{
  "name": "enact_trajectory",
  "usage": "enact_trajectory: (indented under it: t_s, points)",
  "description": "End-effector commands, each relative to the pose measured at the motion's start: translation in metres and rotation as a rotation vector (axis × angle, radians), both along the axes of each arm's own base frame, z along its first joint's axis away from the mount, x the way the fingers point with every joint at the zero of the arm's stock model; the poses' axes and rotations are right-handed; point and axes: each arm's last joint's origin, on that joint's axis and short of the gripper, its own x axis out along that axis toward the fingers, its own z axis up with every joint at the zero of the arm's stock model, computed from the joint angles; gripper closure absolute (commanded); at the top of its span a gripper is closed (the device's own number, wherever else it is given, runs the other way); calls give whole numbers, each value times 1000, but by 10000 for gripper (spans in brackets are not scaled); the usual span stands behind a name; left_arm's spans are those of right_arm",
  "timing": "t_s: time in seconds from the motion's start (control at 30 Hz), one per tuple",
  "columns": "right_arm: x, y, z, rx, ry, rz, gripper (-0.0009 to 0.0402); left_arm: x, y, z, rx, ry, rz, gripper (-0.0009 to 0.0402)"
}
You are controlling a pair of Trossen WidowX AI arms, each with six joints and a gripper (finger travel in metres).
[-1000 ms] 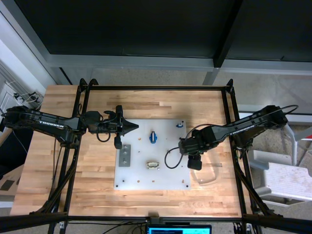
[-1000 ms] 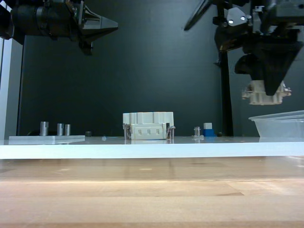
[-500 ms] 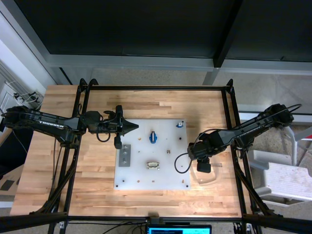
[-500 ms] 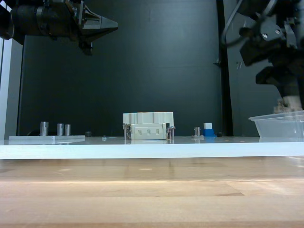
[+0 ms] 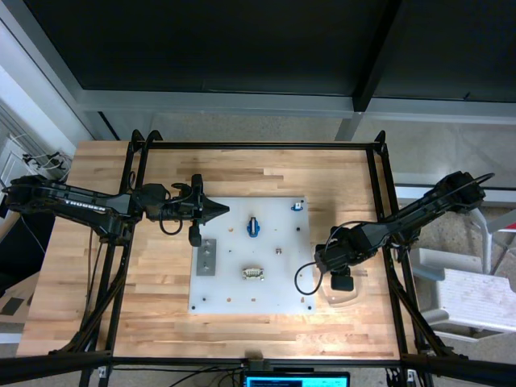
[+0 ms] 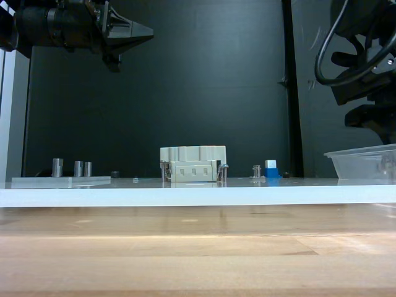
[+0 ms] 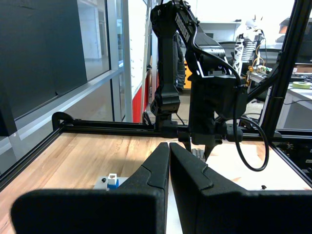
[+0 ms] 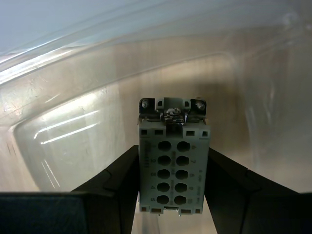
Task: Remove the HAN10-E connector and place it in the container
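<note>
The HAN10-E connector (image 8: 173, 151), a beige block with two rows of round holes and a metal screw clamp at its end, sits between the black fingers (image 8: 122, 175) of my right gripper (image 8: 174, 187). It hangs inside the clear container (image 8: 73, 97). From above, the right gripper (image 5: 343, 283) is over the container (image 5: 355, 301) just right of the white board (image 5: 226, 298). In the low view the right gripper (image 6: 382, 127) dips behind the container's rim (image 6: 362, 153). My left gripper (image 5: 218, 210) is shut and parked high above the board's far left corner.
A beige housing (image 5: 253, 275) stays on the board, seen from table height as a block (image 6: 193, 164). Also on the board are a blue upright part (image 5: 252, 226), a small blue-white piece (image 5: 297, 205) and a grey holed plate (image 5: 207, 258). A black frame rings the table.
The right arm has swung right and toward the near edge, then lowered, carrying the connector from beside the board down into the container. The left arm has not moved.
</note>
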Motion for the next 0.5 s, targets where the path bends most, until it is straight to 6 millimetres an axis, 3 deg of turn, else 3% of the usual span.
enact_trajectory:
  t_s: [0.03, 0.33, 0.5]
  points:
    - [-1, 0, -4, 0, -2, 4, 366, 0, 0, 0, 0, 0, 0, 393]
    - [-2, 1, -6, 0, -3, 8, 364, 0, 0, 0, 0, -1, 0, 393]
    - [-2, 1, -6, 1, -4, 8, 332, 0, 0, 0, 0, 0, 0, 393]
